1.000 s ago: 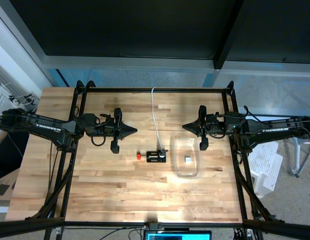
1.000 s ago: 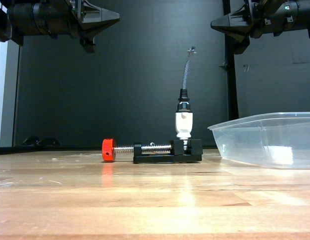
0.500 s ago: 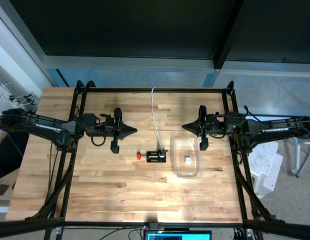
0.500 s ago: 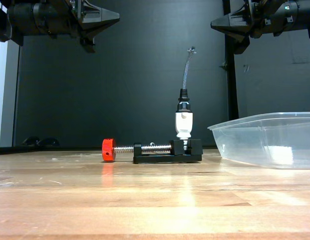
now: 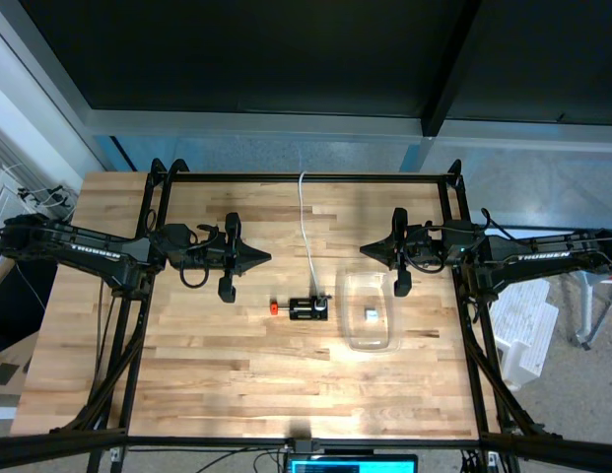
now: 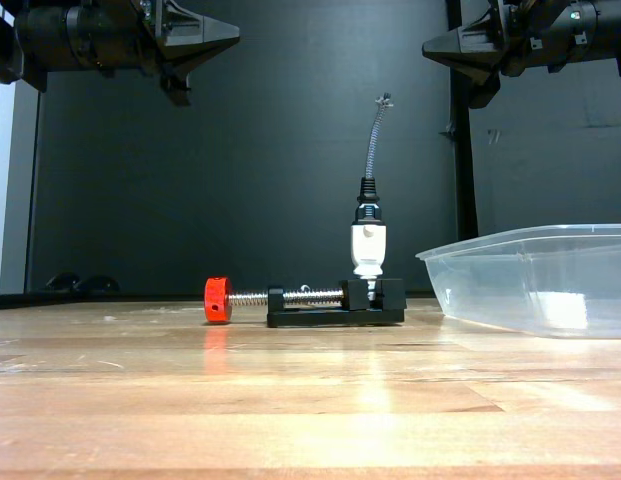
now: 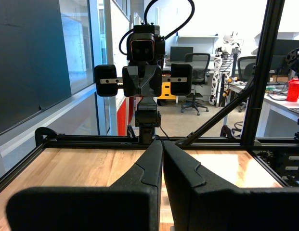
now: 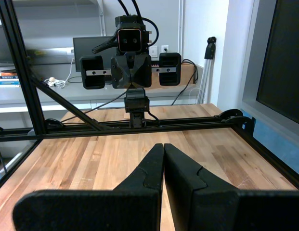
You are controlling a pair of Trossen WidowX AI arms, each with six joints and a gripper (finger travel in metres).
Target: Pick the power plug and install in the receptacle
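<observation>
— Judging from the low view, where is the power plug (image 6: 367, 193) placed relative to the claws?

— It is seen below both and between them, standing upright on the receptacle (image 6: 367, 245), which is clamped in the mini vise (image 6: 335, 296). Its long axis is vertical, and its short wire (image 6: 372, 145) rises toward claw height. It appears already seated, so little seems left to be done.

— And the claws?

— The left gripper (image 5: 265, 258) and right gripper (image 5: 366, 249) are held high and well apart, tips facing each other. The fingers of each are pressed together and nothing is gripped. Of the 2, the right is judged slightly nearer.

— What cannot be made out?

— How deep the plug is seated cannot be told. From above it is too small to be picked out, and it is shown in neither wrist view.
</observation>
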